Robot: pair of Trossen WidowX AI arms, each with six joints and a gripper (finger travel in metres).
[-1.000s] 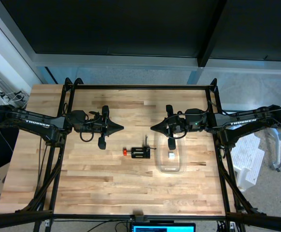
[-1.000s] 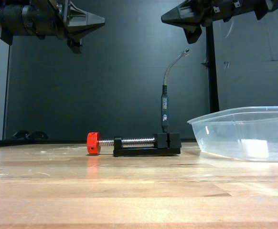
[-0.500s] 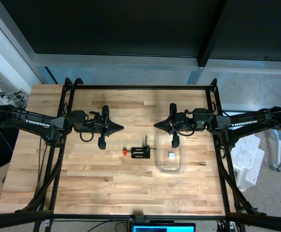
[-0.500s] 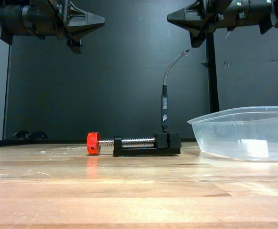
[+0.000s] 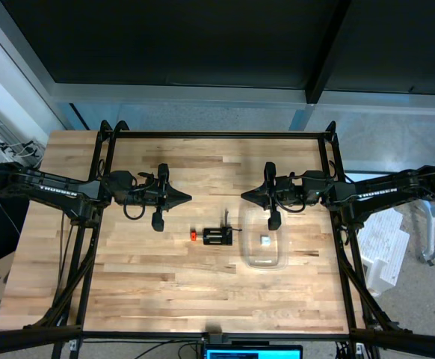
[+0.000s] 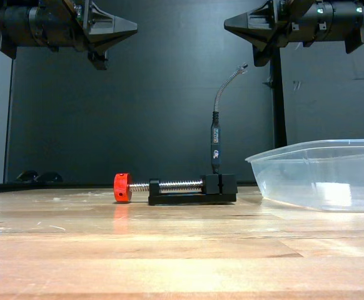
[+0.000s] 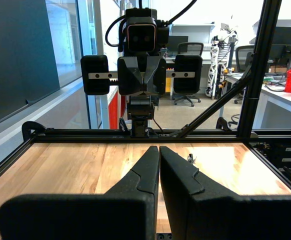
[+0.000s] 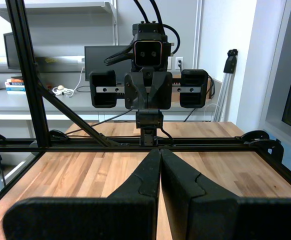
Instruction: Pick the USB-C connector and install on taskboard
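– Only the right gripper point(image 6: 227, 25) has moved: it has drawn back toward the desk's point(image 5: 128, 284) right edge and is level now, high above the wood.
– Carrying anything?
– No. Its jaws are pressed together on nothing; its own wrist view shows the two fingers meeting with no gap between them.
– And the other arm?
– Unchanged. The left gripper point(image 6: 134, 26) hangs at the same height over the left half of the desk, jaws likewise closed and empty.
– So where is the plug?
– The USB-C connector point(image 6: 215, 140) stands upright in the taskboard point(image 6: 191, 187), at the end away from the orange-red knob point(image 6: 122, 187). Its tail curves up and to the right, touching nothing. The taskboard itself lies flat near the middle of the desk, just beside the clear tray point(image 6: 319, 175), which sits toward the right edge.
– Is the tray empty?
– Not quite; a whitish square piece point(image 5: 265, 240) lies in it.
– What do you make of the retreat?
– I judge the install finished. The connector holds itself upright with neither gripper near it, and the right arm looks headed for its parked pose, mirroring the left. How deeply the plug is seated I cannot tell from here.
– Any risk left?
– Little, I think; both grippers are well apart from the tail.
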